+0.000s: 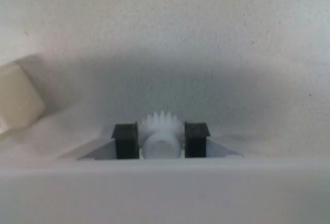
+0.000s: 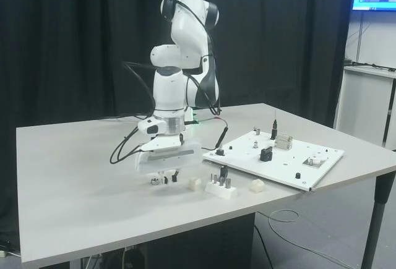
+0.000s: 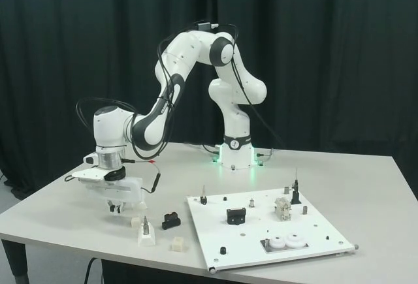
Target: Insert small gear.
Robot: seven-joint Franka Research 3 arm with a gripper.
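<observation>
I see the small gear (image 1: 161, 126) is white, and the two fingers (image 1: 126, 140) of my gripper (image 1: 161, 140) on each side of it are black. The arm (image 3: 171, 85) above the gripper is white with black cables along it. The desk (image 2: 74, 157) under the gripper is plain grey, without pattern. The board (image 3: 261, 232) further from the gripper is white with small black parts on it. Behind everything hangs a black curtain (image 3: 339, 49). At the arm's base (image 3: 235, 157) a green light glows.
</observation>
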